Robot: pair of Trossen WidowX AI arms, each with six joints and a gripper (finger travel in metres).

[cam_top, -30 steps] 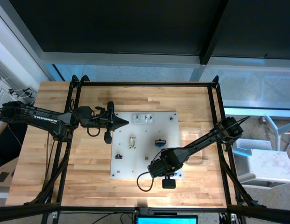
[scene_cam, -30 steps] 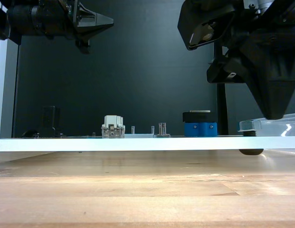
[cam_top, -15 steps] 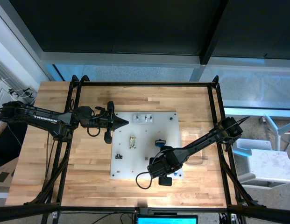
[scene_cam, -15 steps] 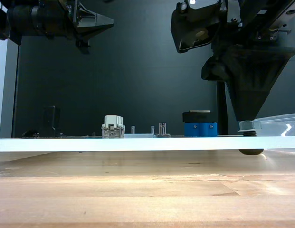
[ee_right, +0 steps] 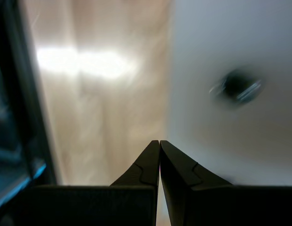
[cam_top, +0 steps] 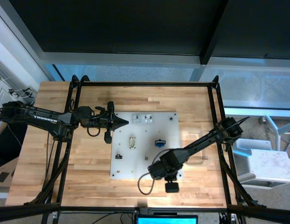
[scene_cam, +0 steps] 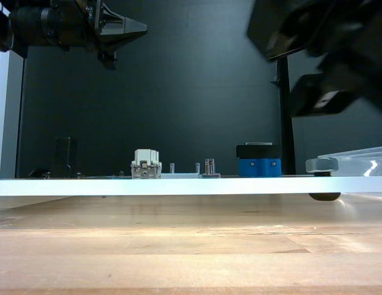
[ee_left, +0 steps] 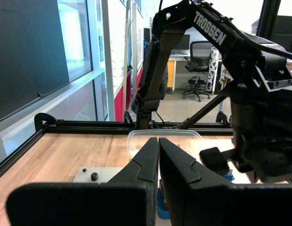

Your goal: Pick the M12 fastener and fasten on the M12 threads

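Right now, closest to you, the right gripper (ee_right: 159, 142) hangs over the near right edge of the white board (cam_top: 135, 161), pointing down, and its wrist view shows the two fingers pressed together with nothing between them. You can find the M12 fastener (scene_cam: 322, 165) just beside that spot: the low view shows the small silver nut sitting on its stud (scene_cam: 324, 173), with only a thin dark strip of the stud showing under it. The right wrist view, blurred, shows it standing on the white board, apart from the fingertips. From above the arm covers that place, so you cannot see the nut there. The clear tray (scene_cam: 363, 161) lies behind the stud, off the board's right side. Further in, the blue-and-silver part (cam_top: 159, 143) stands mid-board, and a white connector (cam_top: 132, 142) sits to its left. At the far left edge of the board the left gripper (cam_top: 125, 122) hovers high above the table (cam_top: 88, 158), pointing inward, its jaws together and empty as well.
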